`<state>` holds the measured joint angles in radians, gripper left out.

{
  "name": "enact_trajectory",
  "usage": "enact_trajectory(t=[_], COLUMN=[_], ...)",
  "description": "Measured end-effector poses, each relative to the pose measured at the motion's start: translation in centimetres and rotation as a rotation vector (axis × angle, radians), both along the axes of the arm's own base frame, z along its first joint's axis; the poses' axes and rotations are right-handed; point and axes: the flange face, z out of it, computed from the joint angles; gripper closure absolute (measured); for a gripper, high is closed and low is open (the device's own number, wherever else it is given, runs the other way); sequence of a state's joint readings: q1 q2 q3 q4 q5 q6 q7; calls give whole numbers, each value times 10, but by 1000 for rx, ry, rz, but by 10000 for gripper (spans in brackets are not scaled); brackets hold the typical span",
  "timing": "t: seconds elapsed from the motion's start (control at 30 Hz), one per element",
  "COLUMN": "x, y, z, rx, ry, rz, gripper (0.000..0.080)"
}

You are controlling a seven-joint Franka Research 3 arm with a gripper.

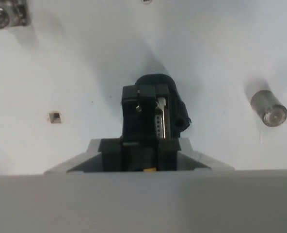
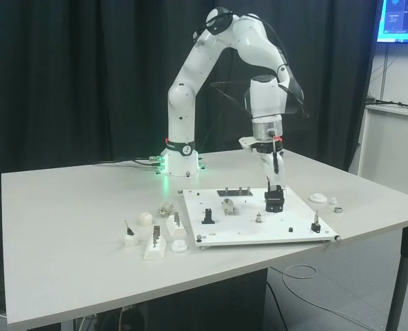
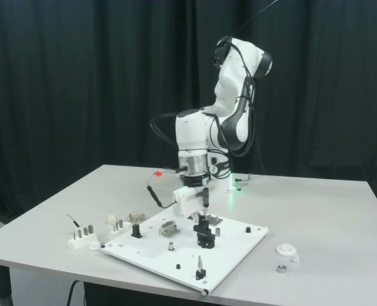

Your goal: Insert D-SUB.

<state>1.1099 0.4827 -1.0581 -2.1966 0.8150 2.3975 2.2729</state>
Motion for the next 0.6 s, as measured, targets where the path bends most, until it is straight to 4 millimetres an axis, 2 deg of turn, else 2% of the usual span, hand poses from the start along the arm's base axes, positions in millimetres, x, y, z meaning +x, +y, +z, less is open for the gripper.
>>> enact_trajectory(t=[0.6], x=[1], y=[4], z=[0], rx=[10], ry=[-3], rz=[-5], gripper=[656])
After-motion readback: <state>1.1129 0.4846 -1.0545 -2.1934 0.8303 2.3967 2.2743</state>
